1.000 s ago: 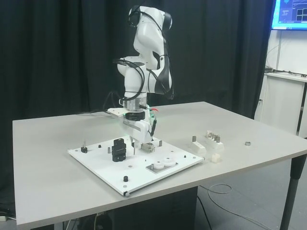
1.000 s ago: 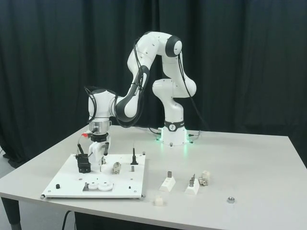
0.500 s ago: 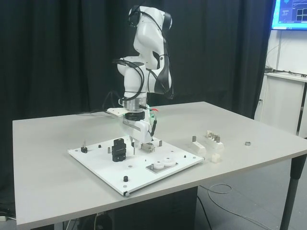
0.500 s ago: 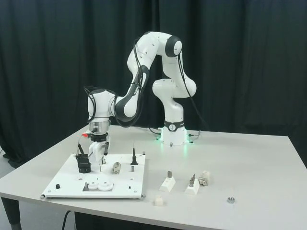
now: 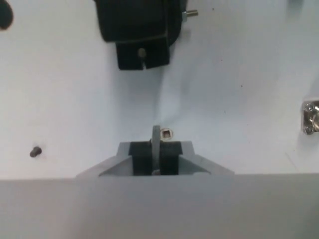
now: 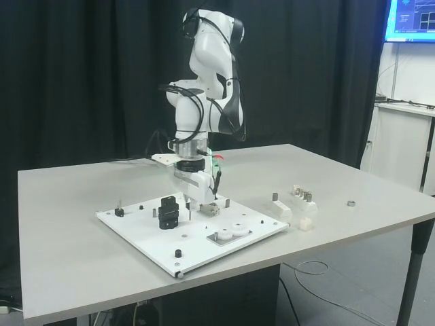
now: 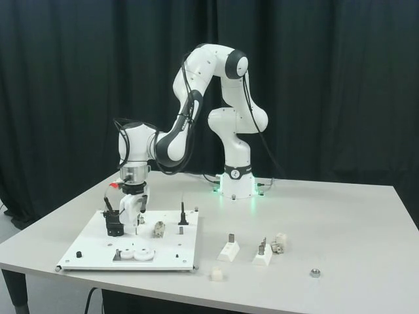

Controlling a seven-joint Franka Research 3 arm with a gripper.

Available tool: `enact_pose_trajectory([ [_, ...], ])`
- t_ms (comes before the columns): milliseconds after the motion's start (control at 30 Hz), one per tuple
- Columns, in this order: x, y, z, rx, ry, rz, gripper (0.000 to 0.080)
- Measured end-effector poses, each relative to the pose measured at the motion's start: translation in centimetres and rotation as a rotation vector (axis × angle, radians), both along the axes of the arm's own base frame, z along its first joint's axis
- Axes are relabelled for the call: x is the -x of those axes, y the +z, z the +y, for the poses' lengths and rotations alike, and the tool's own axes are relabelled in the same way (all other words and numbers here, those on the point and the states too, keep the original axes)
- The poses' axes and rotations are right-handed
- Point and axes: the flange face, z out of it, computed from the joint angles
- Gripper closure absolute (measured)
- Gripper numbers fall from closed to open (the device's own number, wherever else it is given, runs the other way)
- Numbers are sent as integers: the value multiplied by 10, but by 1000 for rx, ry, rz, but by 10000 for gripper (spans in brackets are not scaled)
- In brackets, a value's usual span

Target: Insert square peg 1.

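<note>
My gripper [image 5: 155,162] is shut on a thin grey square peg [image 5: 156,142], held upright between the black pads [image 5: 141,158]. The peg's tip hangs just above the white board [image 5: 239,74], right beside a small square hole [image 5: 166,133]; I cannot tell whether it touches. In the room views the gripper [image 6: 191,206] [image 7: 135,224] stands low over the white board [image 6: 136,231] [image 7: 85,243], close to a black block [image 6: 168,212] [image 7: 114,222] [image 5: 134,25].
On the board are two white round parts [image 6: 231,232], a metal fitting [image 5: 311,117] [image 7: 158,229] and a black upright pin [image 7: 181,216]. Beside the board on the grey table [image 6: 61,204] stand white peg holders [image 6: 279,207] [image 6: 303,197], a white cube [image 6: 307,223] and a nut [image 6: 351,203].
The wrist has shifted a little toward the black block with the peg still held; the board and loose parts have not moved.
</note>
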Motion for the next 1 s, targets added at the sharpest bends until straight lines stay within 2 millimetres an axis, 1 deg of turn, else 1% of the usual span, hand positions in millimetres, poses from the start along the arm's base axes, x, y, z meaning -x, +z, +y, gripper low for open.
enact_pose_trajectory([
  [433,1,1,-2,-9,17,11,775],
  [1000,-4,5,-1,-25,29,21,775],
])
